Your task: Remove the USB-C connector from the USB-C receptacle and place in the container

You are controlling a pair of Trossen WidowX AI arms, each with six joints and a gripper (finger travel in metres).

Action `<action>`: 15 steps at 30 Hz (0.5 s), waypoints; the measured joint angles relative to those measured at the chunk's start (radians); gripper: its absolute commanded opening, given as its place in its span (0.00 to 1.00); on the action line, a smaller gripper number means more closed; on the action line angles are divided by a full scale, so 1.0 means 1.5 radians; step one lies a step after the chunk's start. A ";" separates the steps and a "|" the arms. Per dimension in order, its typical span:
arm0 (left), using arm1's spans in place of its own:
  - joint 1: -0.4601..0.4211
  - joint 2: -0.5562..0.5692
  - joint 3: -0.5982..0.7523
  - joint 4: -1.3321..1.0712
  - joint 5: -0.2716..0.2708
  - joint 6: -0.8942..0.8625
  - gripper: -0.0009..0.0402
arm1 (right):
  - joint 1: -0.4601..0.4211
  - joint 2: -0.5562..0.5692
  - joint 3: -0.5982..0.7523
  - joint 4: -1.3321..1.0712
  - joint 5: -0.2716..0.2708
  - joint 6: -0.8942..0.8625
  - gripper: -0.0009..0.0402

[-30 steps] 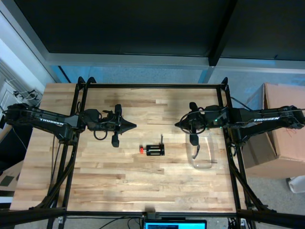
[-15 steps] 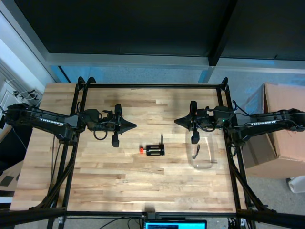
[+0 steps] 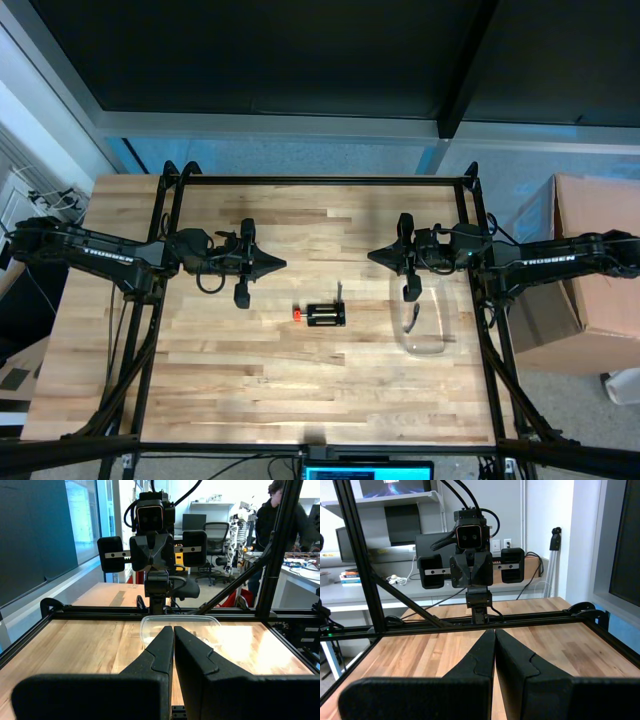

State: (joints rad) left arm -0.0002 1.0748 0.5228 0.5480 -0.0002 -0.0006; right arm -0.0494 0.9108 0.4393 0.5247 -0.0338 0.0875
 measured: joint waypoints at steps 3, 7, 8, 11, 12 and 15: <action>0.000 0.000 0.000 0.000 0.000 0.000 0.02 | 0.001 0.000 0.000 -0.003 0.003 0.000 0.02; 0.000 0.000 0.000 0.000 0.000 0.000 0.02 | 0.001 0.000 0.000 -0.005 0.003 0.000 0.02; 0.000 0.000 0.000 0.000 0.000 0.000 0.02 | 0.001 0.000 0.000 -0.005 0.003 0.000 0.02; 0.000 0.000 0.000 0.000 0.000 0.000 0.02 | 0.001 0.000 0.000 -0.005 0.005 0.000 0.02; 0.000 0.000 0.000 0.000 0.000 0.000 0.02 | 0.001 0.000 0.000 -0.005 0.005 0.000 0.02; 0.000 0.000 0.000 0.000 0.000 0.000 0.02 | 0.001 0.000 0.000 -0.005 0.005 0.000 0.02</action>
State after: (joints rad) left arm -0.0002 1.0748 0.5224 0.5480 -0.0002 -0.0002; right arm -0.0483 0.9112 0.4393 0.5171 -0.0269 0.0879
